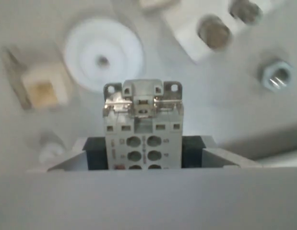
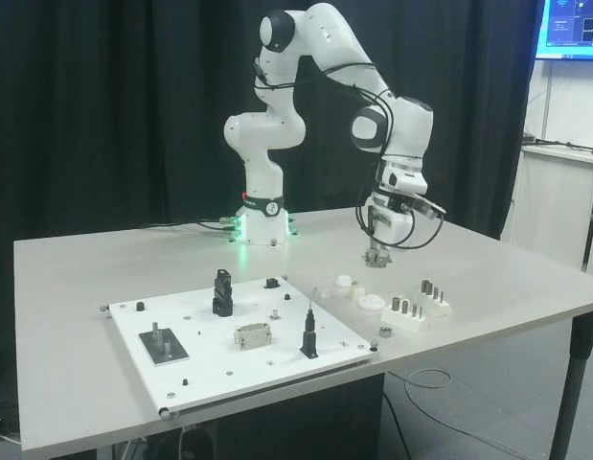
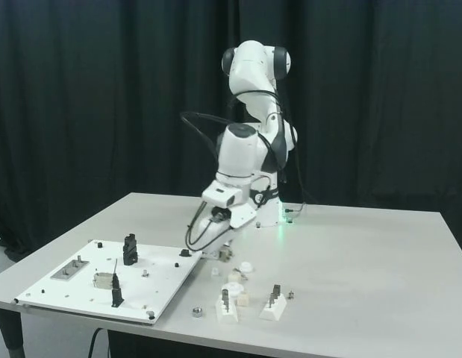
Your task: Insert waterproof.
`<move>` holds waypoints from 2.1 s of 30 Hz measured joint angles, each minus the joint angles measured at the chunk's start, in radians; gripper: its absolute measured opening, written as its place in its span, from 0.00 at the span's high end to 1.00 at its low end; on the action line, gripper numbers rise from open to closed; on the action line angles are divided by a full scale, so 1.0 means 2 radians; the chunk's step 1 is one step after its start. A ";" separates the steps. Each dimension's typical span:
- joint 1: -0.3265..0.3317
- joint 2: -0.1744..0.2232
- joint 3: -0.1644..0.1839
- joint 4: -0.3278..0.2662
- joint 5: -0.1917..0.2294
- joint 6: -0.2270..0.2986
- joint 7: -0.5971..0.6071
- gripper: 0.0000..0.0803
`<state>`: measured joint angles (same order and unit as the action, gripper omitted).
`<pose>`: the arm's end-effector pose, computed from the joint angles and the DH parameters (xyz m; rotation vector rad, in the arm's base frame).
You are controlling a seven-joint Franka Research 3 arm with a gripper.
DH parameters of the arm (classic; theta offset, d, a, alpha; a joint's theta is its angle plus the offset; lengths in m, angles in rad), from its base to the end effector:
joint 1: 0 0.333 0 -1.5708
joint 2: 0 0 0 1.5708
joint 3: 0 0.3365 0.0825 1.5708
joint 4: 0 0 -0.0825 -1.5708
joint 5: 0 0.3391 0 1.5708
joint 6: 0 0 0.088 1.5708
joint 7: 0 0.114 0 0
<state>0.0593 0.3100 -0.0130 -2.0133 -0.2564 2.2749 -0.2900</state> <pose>0.5679 0.0191 0.3394 2.8572 0.7419 -0.1062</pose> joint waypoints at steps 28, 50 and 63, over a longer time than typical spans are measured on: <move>-0.079 0.002 -0.034 0.083 -0.008 -0.041 -0.158 0.61; -0.104 0.061 -0.103 0.165 0.055 -0.038 -0.325 0.61; -0.115 0.120 -0.129 0.224 0.109 -0.038 -0.381 0.61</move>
<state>-0.1716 0.5503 -0.2715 -1.5644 -0.0374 2.1995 -1.0526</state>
